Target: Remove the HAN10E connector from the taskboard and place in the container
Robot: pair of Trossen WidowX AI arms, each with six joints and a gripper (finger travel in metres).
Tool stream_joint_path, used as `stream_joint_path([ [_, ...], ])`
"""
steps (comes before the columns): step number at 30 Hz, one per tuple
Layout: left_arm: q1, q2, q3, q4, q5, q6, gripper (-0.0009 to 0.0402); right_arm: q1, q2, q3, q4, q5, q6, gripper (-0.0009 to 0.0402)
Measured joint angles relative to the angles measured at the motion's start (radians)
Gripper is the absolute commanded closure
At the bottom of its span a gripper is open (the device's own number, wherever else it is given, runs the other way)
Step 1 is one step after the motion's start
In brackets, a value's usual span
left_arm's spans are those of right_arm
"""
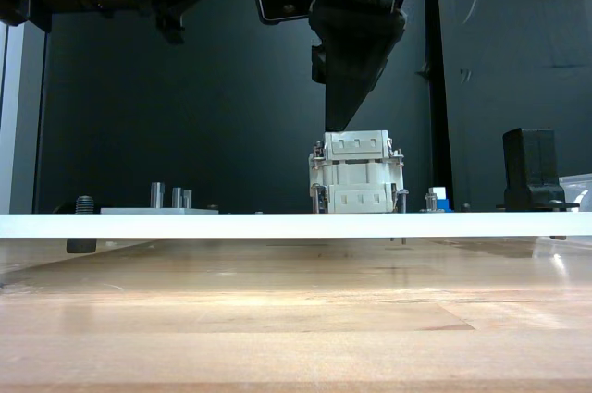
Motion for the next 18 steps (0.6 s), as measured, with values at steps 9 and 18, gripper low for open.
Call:
stream_joint_path([
  [9,0.0,0.0,0.0,0.0,0.0,0.0,0.0393,-0.006,-0.002,-0.006,0.004,-0.003,0.0,0.0393],
  [18,0.0,0.0,0.0,0.0,0.0,0.0,0.0393,-0.008,-0.002,-0.006,0.003,-0.004,0.008,0.0393],
])
